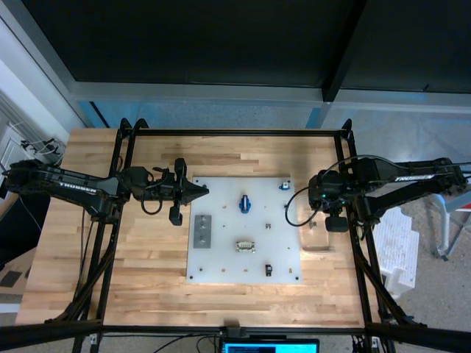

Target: Pick the 16mm bar and install on taskboard

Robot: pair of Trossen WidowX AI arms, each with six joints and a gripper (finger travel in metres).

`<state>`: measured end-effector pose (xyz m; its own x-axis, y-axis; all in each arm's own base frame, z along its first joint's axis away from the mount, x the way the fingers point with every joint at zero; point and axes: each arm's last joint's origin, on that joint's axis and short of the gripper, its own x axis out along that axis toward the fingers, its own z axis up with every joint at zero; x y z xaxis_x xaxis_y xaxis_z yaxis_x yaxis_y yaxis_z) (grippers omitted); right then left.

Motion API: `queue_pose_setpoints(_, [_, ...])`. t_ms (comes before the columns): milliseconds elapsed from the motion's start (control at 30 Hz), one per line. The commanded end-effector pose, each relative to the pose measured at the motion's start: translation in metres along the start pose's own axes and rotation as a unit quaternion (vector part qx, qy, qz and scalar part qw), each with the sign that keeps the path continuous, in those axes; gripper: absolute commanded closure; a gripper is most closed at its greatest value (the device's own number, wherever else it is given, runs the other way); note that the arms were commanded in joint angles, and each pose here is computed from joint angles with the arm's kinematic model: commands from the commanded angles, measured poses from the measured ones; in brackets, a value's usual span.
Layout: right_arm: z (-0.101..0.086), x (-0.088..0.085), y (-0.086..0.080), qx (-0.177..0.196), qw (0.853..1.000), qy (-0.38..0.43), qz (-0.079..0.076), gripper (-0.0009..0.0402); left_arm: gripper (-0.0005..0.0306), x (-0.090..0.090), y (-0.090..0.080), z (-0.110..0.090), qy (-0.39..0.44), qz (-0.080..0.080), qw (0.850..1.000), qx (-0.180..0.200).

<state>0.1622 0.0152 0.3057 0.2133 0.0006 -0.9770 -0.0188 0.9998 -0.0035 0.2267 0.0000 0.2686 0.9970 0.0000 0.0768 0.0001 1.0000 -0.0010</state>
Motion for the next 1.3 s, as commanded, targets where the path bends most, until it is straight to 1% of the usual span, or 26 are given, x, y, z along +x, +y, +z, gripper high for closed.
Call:
queue_pose_setpoints(33, [0.0, 0.005, 0.003, -0.011, 1.0, 0.016, -0.012, 0.0393, 0.03, 0.0, 0.0, 0.0, 0.0, 0.0, 1.0, 0.0])
queue_pose_setpoints(233, [0.003, 0.014, 0.009, -0.029, 0.998, 0.042, -0.02, 0.0393, 0.03, 0.0, 0.0, 0.0, 0.0, 0.0, 1.0, 0.0])
queue_pose_setpoints(400, [0.003, 0.016, 0.009, -0.026, 0.998, 0.046, -0.019, 0.0393, 0.03, 0.0, 0.0, 0.0, 0.0, 0.0, 1.0, 0.0])
queue_pose_setpoints(500, [0.002, 0.018, 0.009, -0.017, 0.998, 0.05, -0.02, 0.0393, 0.03, 0.0, 0.0, 0.0, 0.0, 0.0, 1.0, 0.0])
queue_pose_setpoints(633, [0.002, 0.023, 0.009, -0.022, 0.997, 0.07, -0.022, 0.0387, 0.03, 0.0, 0.0, 0.0, 0.0, 0.0, 1.0, 0.0])
queue_pose_setpoints(733, [0.004, 0.026, 0.01, -0.022, 0.997, 0.077, -0.023, 0.0359, 0.03, 0.0, 0.0, 0.0, 0.0, 0.0, 1.0, 0.0])
queue_pose_setpoints(867, [0.007, 0.029, 0.011, -0.018, 0.997, 0.076, -0.026, 0.0299, 0.03, 0.0, 0.0, 0.0, 0.0, 0.0, 1.0, 0.0])
queue_pose_setpoints(900, [0.008, 0.029, 0.011, -0.019, 0.996, 0.076, -0.029, 0.0285, 0.03, 0.0, 0.0, 0.0, 0.0, 0.0, 1.0, 0.0])
queue_pose_setpoints(933, [0.009, 0.03, 0.01, -0.02, 0.996, 0.077, -0.037, 0.0271, 0.03, 0.0, 0.0, 0.0, 0.0, 0.0, 1.0, 0.0])
queue_pose_setpoints(1000, [0.01, 0.032, 0.01, -0.022, 0.996, 0.078, -0.048, 0.0244, 0.03, 0.0, 0.0, 0.0, 0.0, 0.0, 1.0, 0.0])
queue_pose_setpoints(1067, [0.011, 0.033, 0.01, -0.022, 0.995, 0.08, -0.05, 0.0221, 0.03, 0.0, 0.0, 0.0, 0.0, 0.0, 1.0, 0.0])
queue_pose_setpoints(1167, [0.012, 0.035, 0.011, -0.02, 0.995, 0.081, -0.05, 0.0194, 0.03, 0.0, 0.0, 0.0, 0.0, 0.0, 1.0, 0.0])
queue_pose_setpoints(1300, [0.013, 0.042, 0.012, -0.015, 0.996, 0.078, -0.049, 0.0176, 0.03, 0.0, 0.0, 0.0, 0.0, 0.0, 1.0, 0.0])
